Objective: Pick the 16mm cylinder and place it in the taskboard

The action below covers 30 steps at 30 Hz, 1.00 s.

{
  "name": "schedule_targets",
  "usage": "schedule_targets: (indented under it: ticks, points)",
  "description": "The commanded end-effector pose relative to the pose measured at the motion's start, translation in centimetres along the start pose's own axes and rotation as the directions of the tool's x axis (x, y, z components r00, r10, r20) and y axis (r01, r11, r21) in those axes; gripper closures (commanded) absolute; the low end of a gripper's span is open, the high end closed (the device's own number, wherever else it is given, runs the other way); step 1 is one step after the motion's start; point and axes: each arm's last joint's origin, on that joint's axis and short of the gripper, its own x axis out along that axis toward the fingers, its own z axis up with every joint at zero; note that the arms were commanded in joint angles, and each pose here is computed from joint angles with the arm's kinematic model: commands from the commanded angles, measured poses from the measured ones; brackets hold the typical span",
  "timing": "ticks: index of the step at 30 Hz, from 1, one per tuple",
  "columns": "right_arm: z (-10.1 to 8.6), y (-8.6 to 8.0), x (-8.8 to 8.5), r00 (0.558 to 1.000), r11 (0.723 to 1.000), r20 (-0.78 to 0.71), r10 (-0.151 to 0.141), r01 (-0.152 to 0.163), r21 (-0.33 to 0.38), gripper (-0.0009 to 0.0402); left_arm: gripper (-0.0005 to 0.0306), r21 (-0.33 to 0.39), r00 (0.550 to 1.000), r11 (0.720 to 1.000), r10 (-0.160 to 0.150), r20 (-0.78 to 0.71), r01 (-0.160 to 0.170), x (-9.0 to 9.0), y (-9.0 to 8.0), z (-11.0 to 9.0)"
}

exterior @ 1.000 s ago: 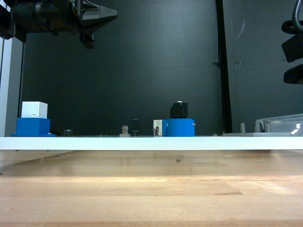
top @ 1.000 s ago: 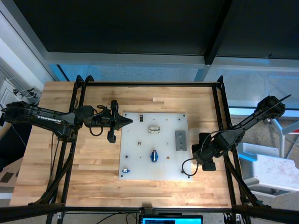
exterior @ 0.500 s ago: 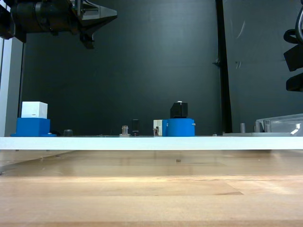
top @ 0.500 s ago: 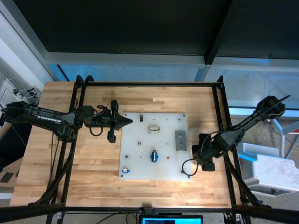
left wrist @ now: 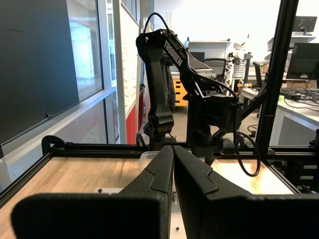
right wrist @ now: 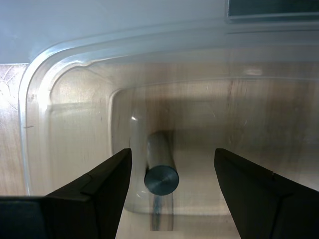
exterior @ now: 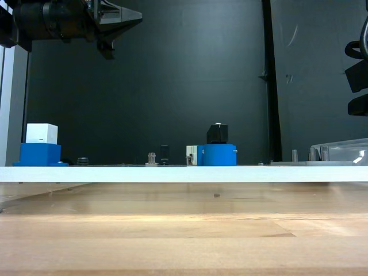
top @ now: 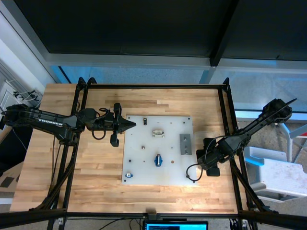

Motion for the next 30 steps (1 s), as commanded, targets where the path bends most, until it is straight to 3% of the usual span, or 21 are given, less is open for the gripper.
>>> schedule_targets:
  ticks: [1,9,30]
  points:
    - [0.01,0.03,-0.03,1.000,1.000,0.001,0.002,-0.002,-0.001,0.0182,0.0300,0.000,1.000,1.000,0.000,0.000,0.000,0.01,0.00,-0.01]
    - [-0.02,0.10,-0.03,1.000,1.000,-0.008,0.020,-0.020,-0.002,0.0221,0.0300,0.000,1.000,1.000,0.000,0.000,0.000,0.01,0.00,-0.01]
    - [0.07,0.16,-0.03,1.000,1.000,0.000,0.027,-0.027,-0.001,0.0300,0.0300,0.000,1.000,1.000,0.000,0.000,0.000,0.01,0.01,-0.01]
